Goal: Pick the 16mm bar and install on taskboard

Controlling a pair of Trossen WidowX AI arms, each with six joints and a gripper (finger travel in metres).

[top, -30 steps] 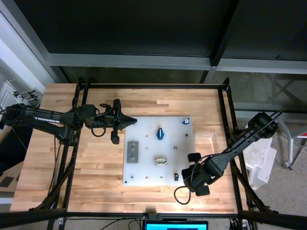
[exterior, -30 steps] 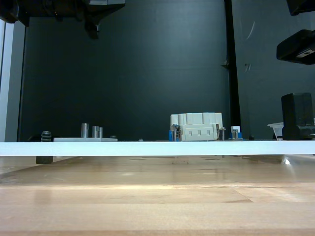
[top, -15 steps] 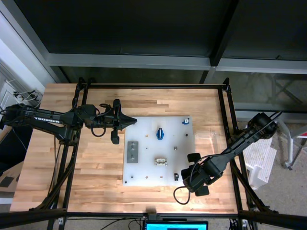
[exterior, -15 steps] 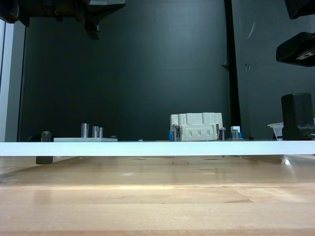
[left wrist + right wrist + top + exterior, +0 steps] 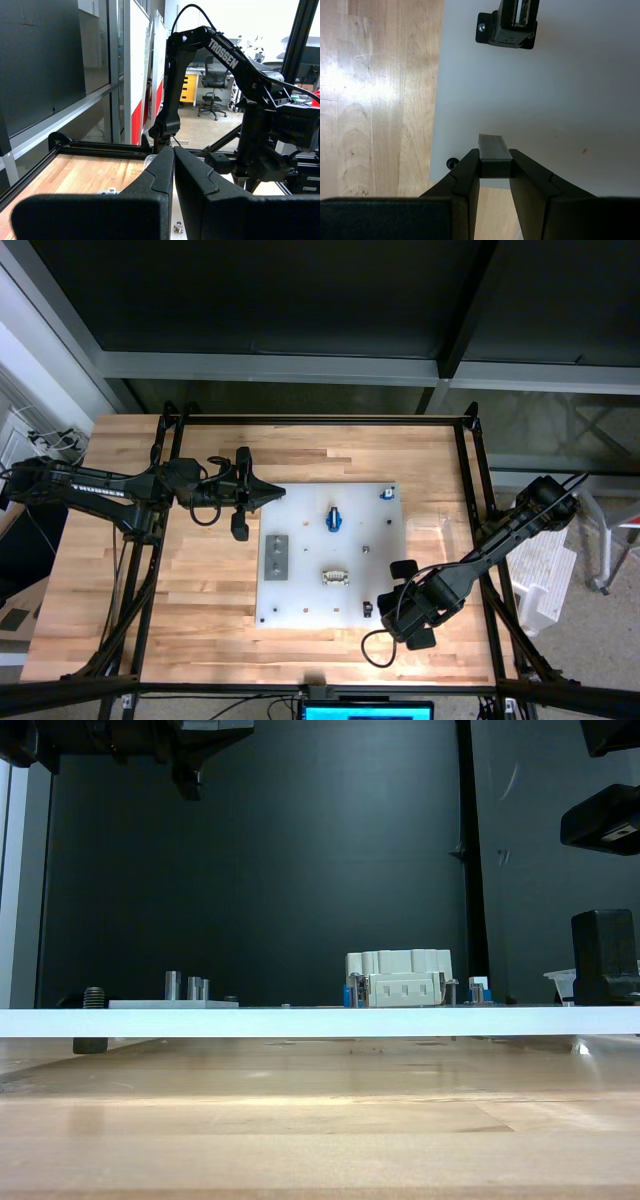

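The 16mm bar (image 5: 493, 145) is a short grey metal piece held between the fingers of my right gripper (image 5: 495, 163), which is shut on it. It hangs above the white taskboard (image 5: 555, 100), close to the board's edge. In the high view the right gripper (image 5: 388, 611) is over the board's near right corner and hides the bar. My left gripper (image 5: 274, 495) hovers at the board's far left corner. Its fingers (image 5: 156, 175) are pressed together with nothing between them.
On the taskboard (image 5: 300, 610) sit a grey block with holes (image 5: 275, 557), a blue part (image 5: 334, 519), a beige connector (image 5: 335, 578) and a small black fixture (image 5: 512, 22). Short pegs (image 5: 195, 988) stand on the grey block. A black frame borders the wooden table (image 5: 200, 580).
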